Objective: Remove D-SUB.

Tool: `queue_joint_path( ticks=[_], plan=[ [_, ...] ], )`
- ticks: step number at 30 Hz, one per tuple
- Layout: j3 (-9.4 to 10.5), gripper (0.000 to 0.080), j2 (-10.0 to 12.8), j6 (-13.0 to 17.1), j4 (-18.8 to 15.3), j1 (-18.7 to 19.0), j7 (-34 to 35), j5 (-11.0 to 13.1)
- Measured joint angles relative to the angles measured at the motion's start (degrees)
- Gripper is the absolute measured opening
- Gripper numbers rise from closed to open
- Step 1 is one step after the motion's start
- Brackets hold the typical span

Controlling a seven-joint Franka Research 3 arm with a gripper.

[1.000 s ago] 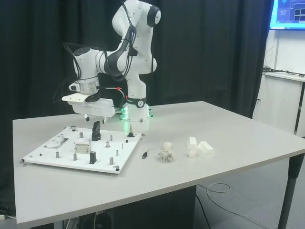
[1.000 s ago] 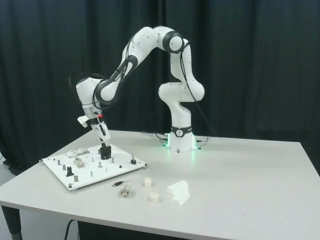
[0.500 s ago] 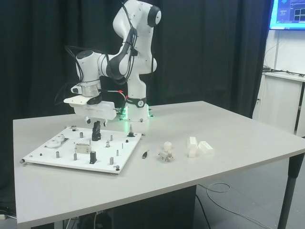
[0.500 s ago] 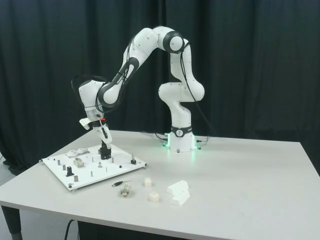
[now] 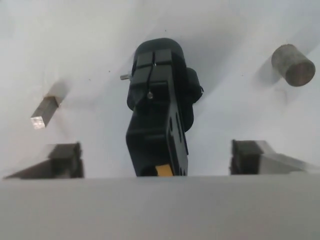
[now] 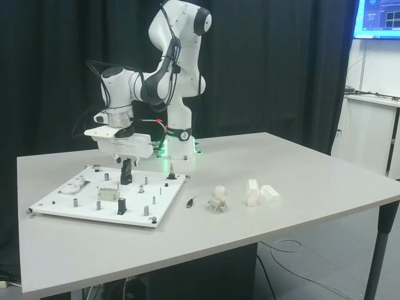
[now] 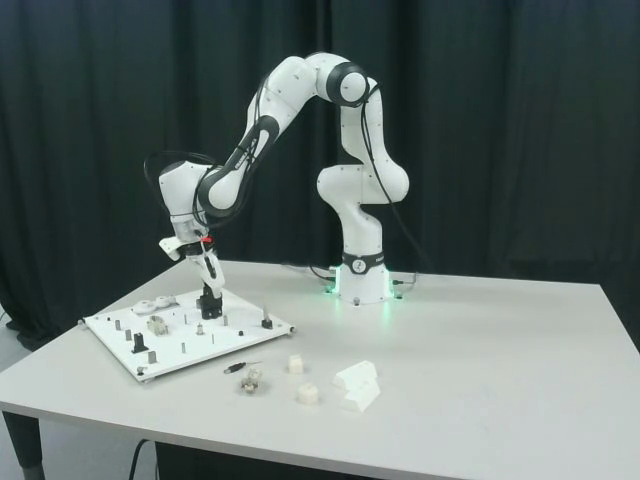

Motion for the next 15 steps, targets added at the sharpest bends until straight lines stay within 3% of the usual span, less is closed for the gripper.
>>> queue_joint_path(
  ticks=[8,9,14,15],
  plan=[
    [0.00,0.0703,0.00,0.64,-0.01,0.27,-0.14,-0.01],
    [0.00,0.0364,0.00,0.67,-0.01,0.28,-0.16,-0.02],
    [-0.11,0.0364,0.05,1.07,-0.01,0.28,-0.49,-0.64],
    [-0.16,0.0204,0.05,1.19,-0.02,0.29,-1.01,-1.05]
  ],
)
